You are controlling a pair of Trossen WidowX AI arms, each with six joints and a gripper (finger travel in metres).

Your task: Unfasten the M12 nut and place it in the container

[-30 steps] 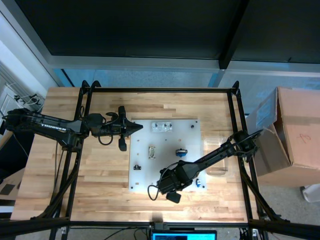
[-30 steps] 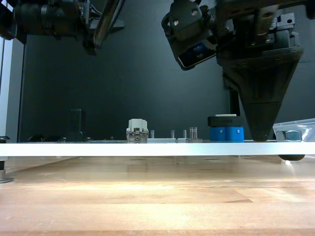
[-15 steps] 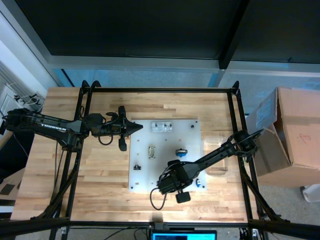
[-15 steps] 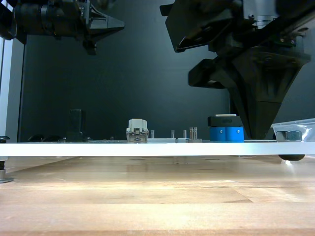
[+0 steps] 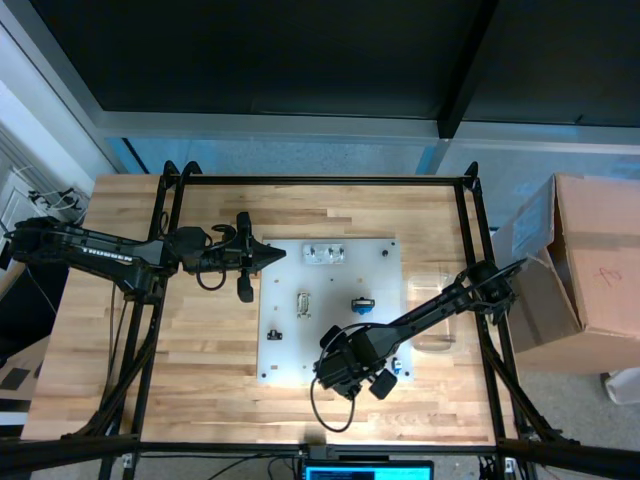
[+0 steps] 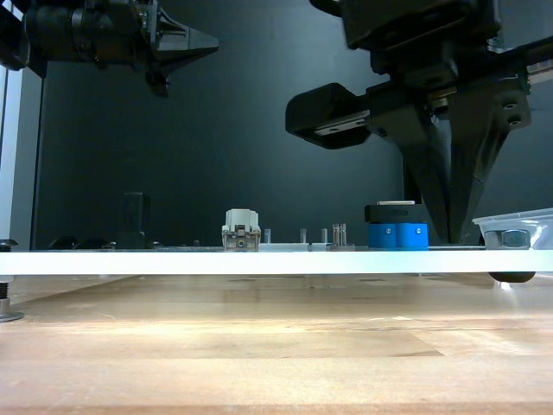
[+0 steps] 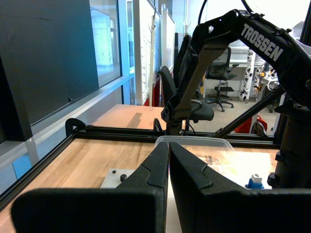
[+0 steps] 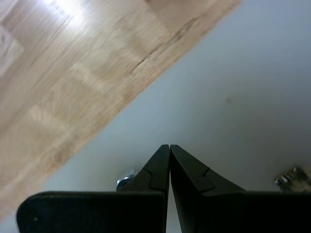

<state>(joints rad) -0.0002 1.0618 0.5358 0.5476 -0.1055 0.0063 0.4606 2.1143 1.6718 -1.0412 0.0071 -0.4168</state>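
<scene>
The silver M12 nut [image 6: 516, 238] sits low at the white board's [image 5: 290, 340] near right edge, in front of the clear container [image 5: 437, 310]; no ribs show under it, so it looks to be on its stud. My right gripper [image 6: 458, 240] points straight down at the board just left of the nut, shut with nothing between its tips [image 8: 169, 146]. A small silver piece [image 8: 125, 182] peeks from behind one finger; I cannot tell whether it is the nut. My left gripper [image 5: 281, 256] hovers high at the board's far left edge, shut and empty [image 7: 168, 145].
A blue block [image 6: 396, 233] stands just behind the right gripper, a grey connector [image 6: 241, 233] sits mid-board, and thin pins stand between them. A black frame rails the table. A cardboard box [image 5: 585, 275] stands off the table's right side.
The right wrist has turned about its own axis while staying tip-down at the same spot; its camera block swung round. The nut and the left arm have not moved.
</scene>
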